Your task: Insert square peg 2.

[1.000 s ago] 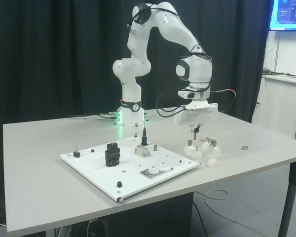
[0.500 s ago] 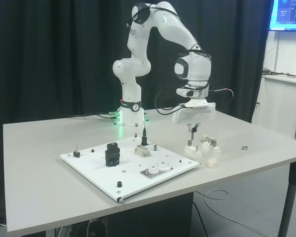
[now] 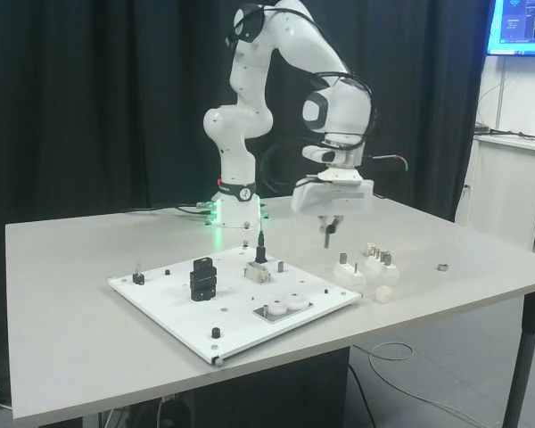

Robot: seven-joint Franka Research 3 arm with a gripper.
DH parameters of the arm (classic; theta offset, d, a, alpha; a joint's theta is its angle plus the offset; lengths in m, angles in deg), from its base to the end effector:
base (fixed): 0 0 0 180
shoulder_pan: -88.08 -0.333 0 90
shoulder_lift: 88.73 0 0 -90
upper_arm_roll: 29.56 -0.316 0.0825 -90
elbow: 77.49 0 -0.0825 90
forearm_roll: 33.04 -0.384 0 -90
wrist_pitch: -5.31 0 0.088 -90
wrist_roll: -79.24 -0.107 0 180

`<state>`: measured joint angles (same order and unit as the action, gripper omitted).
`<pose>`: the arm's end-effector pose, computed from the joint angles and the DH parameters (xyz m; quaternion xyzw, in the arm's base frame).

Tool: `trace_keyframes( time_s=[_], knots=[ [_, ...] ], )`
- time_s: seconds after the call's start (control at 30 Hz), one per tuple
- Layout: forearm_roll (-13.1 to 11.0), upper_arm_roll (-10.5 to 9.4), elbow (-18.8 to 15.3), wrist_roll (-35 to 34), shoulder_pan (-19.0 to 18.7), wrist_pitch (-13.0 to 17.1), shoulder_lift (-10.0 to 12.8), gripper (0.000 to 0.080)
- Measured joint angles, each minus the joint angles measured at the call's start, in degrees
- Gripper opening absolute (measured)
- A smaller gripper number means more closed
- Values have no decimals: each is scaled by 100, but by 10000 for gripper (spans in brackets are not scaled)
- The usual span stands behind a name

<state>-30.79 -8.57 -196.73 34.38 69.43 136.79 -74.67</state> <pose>0.5774 -0.0202 0.3157 0.9218 -0.3833 0.0134 0.0572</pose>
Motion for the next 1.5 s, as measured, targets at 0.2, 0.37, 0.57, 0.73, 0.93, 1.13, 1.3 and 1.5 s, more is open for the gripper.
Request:
trace_keyframes(
  time_s=[0.2,0.37,0.57,0.73,0.93,1.13,1.3,1.5],
  knots=[
    [259,142,229,300,182,-290,0,71],
    [404,158,356,627,450,-445,1,71],
    [455,157,463,1136,802,-555,23,71],
    [458,159,506,1587,1081,-567,58,71],
    [458,163,537,1947,1387,-567,119,71],
    [458,183,558,2349,1662,-567,200,71],
    [458,216,566,2689,1854,-567,252,71],
    [455,300,580,2955,2016,-567,324,71]
  ],
)
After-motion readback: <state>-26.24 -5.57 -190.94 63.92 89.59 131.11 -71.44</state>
